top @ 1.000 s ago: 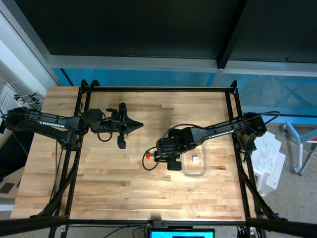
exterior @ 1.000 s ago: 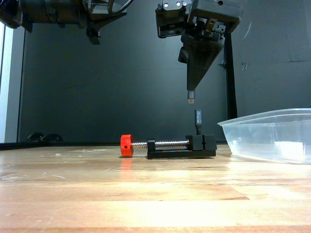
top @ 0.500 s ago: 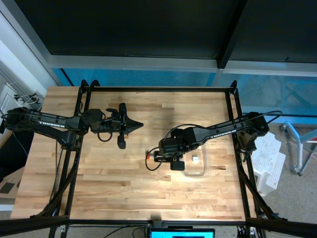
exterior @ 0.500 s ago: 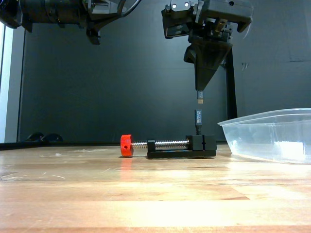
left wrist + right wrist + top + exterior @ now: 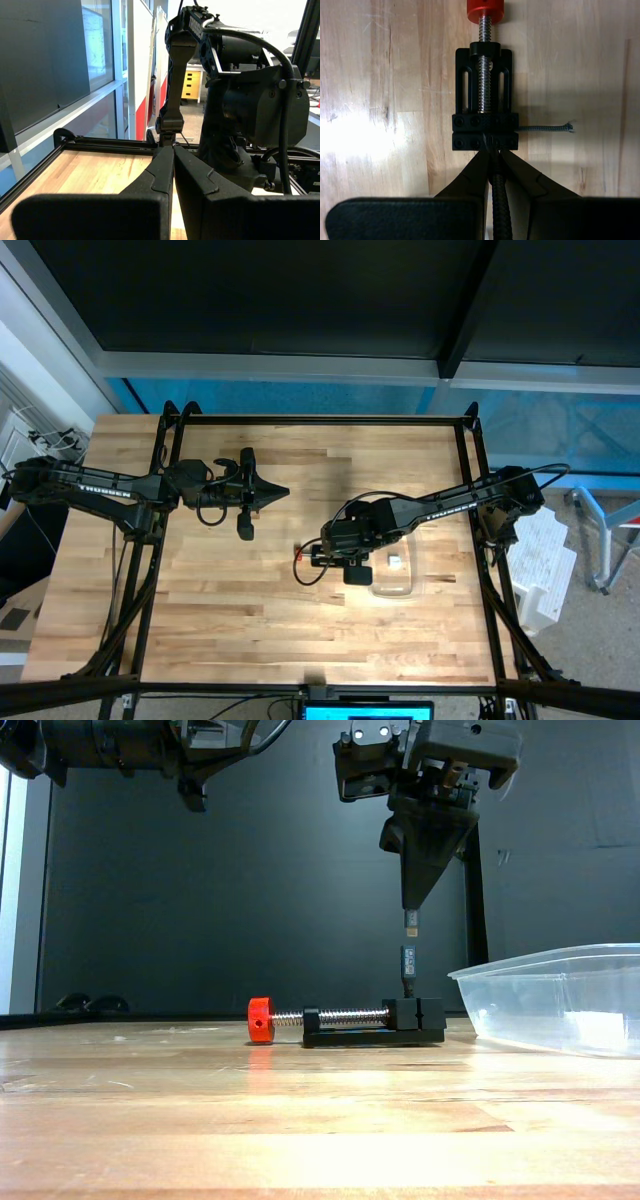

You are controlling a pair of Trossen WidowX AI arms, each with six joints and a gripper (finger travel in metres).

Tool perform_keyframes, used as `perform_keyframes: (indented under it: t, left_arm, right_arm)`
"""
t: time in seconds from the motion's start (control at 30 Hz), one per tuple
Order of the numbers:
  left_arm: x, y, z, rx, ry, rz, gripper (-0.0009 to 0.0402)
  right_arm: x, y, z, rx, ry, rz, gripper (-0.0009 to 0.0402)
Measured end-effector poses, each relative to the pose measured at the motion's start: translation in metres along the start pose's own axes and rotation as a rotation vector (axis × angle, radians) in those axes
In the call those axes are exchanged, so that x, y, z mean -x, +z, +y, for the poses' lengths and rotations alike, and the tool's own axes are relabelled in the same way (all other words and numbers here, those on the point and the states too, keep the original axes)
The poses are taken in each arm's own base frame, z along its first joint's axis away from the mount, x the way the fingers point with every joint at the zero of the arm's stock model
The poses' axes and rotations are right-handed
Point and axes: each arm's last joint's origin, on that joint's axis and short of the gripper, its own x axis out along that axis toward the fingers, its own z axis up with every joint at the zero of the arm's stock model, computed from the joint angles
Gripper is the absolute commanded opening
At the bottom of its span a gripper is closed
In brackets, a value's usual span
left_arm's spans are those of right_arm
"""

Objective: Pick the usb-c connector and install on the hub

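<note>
The hub (image 5: 372, 1022) is a black block with a red-orange knob (image 5: 260, 1019) and lies on the wooden table; a small dark upright piece (image 5: 407, 965) stands up from its clamp end. My right gripper (image 5: 410, 905) hangs straight above that piece, shut on the usb-c connector (image 5: 410, 923), whose pale tip sits just over the piece without touching it. In the right wrist view the fingertips (image 5: 481, 159) pinch the connector (image 5: 492, 150) over the hub (image 5: 485, 80). From above, the right gripper (image 5: 345, 558) covers most of the hub. My left gripper (image 5: 285, 491) is parked high at the left, shut and empty.
A clear plastic tray (image 5: 560, 995) stands right beside the hub on its right, with a small white piece (image 5: 394, 560) inside. A thin grey cord (image 5: 545, 128) runs out from the hub's clamp end. Black frame rails (image 5: 320, 421) border the table.
The right gripper has shifted right with the connector until it stands over the upright piece, then dropped slightly towards it. The left arm has not moved.
</note>
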Motion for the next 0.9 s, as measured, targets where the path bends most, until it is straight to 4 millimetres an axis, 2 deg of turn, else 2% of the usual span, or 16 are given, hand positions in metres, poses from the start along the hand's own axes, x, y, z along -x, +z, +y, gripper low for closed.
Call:
perform_keyframes:
  t: [0.9]
  left_arm:
    - [0.0001,0.0,0.0,0.0,0.0,0.0,0.0]
  right_arm:
    - [-0.0079,0.0013,0.0019,-0.017,-0.001,0.003,0.0]
